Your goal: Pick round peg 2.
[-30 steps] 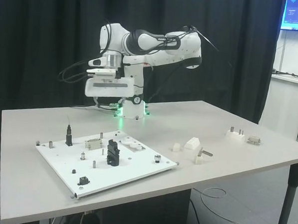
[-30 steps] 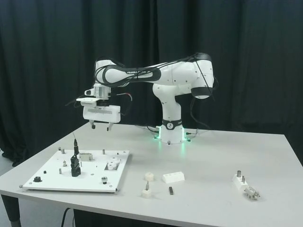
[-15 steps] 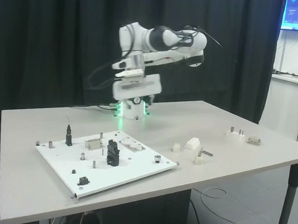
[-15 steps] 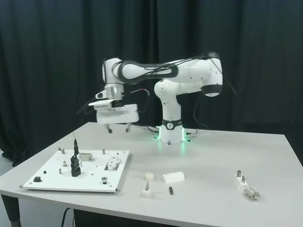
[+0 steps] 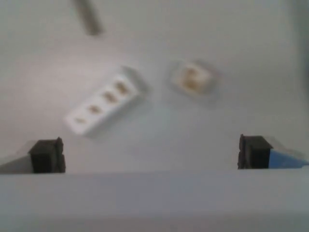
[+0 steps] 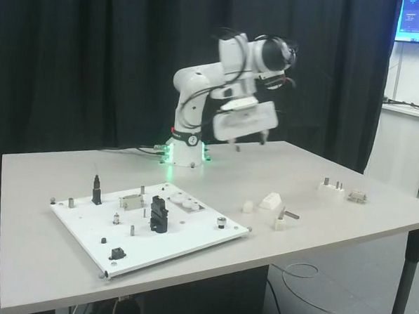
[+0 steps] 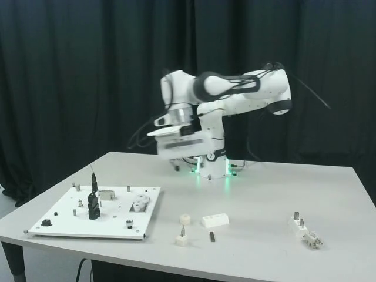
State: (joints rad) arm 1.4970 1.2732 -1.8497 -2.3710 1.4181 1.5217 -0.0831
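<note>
White tray-like board (image 6: 164,237) lying on the grey tabletop (image 6: 47,171), at the front edge towards one end. It carries a black connector (image 6: 158,215) standing upright, a thin black probe (image 6: 96,186), and several short studs.

Near the middle of the front edge are three small white pieces. One is a long white block (image 5: 104,104) with a row of four sockets; I cannot tell whether anything sits in them. Beside it is a small rounded white piece (image 5: 192,79). The third is a small white holder (image 6: 279,223) with one short peg standing upright in it, and a dark rod (image 6: 291,216) lies flat just beside it.

At the opposite end of the tabletop, a second white holder (image 6: 330,189) has two pegs upright in it, and a small grey part (image 6: 357,197) sits just beside that.

I cannot tell which of these pegs is round peg 2.

My arm (image 6: 250,57) is folded close above its base at the rear edge, with green lights at the foot. My gripper (image 5: 150,154) hangs high over the long white block, pointing down, well clear of the tabletop. My two black fingertips (image 5: 47,155) are spread wide apart with nothing between them.
</note>
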